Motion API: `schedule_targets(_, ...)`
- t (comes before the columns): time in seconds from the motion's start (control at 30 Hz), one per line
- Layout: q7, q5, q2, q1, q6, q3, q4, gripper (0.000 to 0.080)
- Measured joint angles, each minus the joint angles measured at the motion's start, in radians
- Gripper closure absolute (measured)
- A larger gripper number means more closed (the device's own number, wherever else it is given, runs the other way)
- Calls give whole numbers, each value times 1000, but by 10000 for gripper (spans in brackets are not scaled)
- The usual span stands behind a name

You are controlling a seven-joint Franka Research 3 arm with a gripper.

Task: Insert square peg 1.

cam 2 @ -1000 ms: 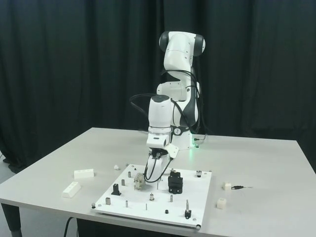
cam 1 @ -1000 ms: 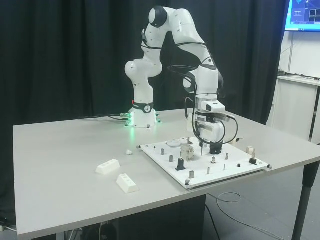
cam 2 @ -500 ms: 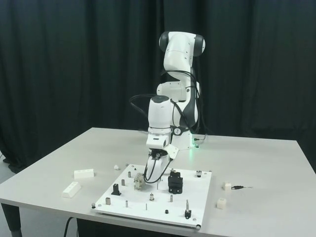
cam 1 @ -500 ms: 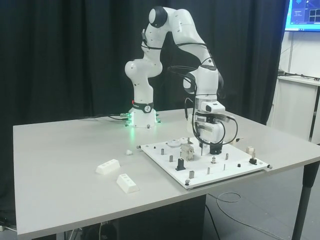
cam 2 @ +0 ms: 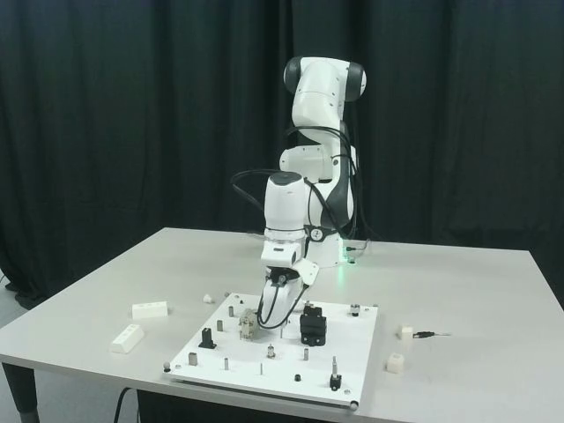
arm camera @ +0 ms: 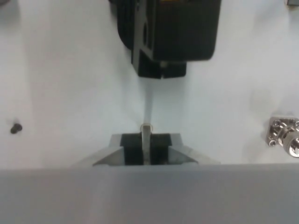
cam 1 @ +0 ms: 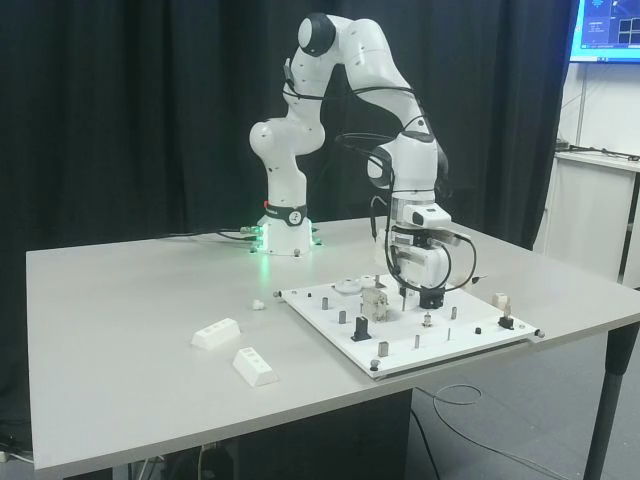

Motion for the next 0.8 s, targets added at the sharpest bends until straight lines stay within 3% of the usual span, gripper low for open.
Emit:
schedule_targets(0.37,-2,0,14,-8,-1,0,1,772)
schedule_targets(0.4,-2,0,17,-10,0,0,3,565)
schedule_targets(0.7,-2,-1,25,-17,-2,0,15,565)
schedule_targets(0.73,-2,-1,25,-17,-4,0,17,43)
schedule_targets(0.8,-2,-1,23,-16,-13,0,23,43)
